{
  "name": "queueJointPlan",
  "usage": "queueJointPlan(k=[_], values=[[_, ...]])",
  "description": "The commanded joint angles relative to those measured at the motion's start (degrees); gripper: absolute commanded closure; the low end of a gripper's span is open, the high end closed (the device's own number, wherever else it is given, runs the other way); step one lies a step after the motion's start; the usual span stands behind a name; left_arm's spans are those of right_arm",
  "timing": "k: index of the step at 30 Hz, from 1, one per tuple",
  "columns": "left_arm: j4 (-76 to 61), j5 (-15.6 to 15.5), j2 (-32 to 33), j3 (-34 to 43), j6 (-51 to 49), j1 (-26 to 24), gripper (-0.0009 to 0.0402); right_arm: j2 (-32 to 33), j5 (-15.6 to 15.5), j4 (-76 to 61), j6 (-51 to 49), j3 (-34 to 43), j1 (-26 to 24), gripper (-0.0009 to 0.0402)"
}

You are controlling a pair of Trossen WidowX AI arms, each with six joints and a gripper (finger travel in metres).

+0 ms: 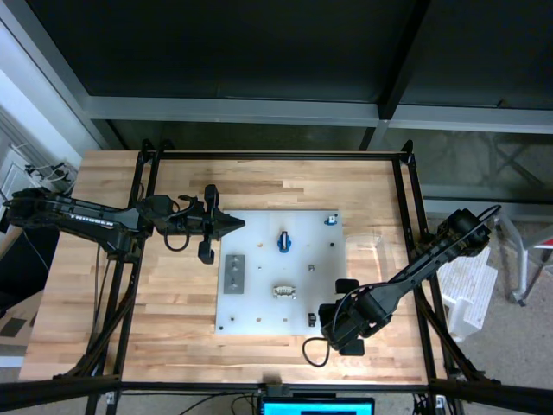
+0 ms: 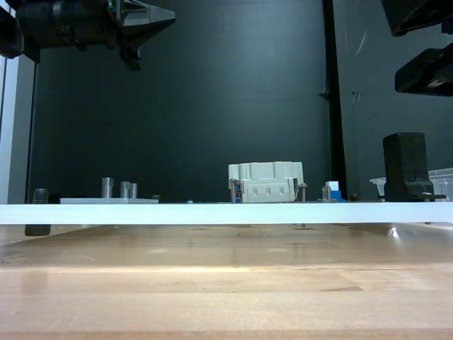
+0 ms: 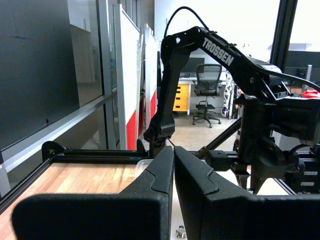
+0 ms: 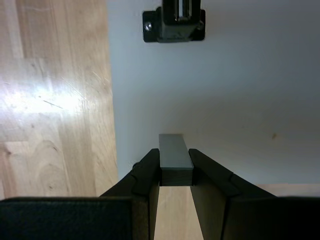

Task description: Pick the 16mm bar and install on taskboard

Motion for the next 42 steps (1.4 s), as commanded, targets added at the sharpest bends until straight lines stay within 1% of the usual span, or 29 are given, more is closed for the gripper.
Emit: queueJointPlan(k=[1, 42], values=[[0.02, 0.00, 0.02, 0.02, 0.02, 0.00, 0.0393, 0.09, 0.04, -0.17, -0.13, 0.02, -0.07, 0.0375], [0.02, 0.00, 0.02, 0.02, 0.02, 0.00, 0.0393, 0.11, -0.07, 0.11, -1.05, -0.07, -0.59, 0.0375]])
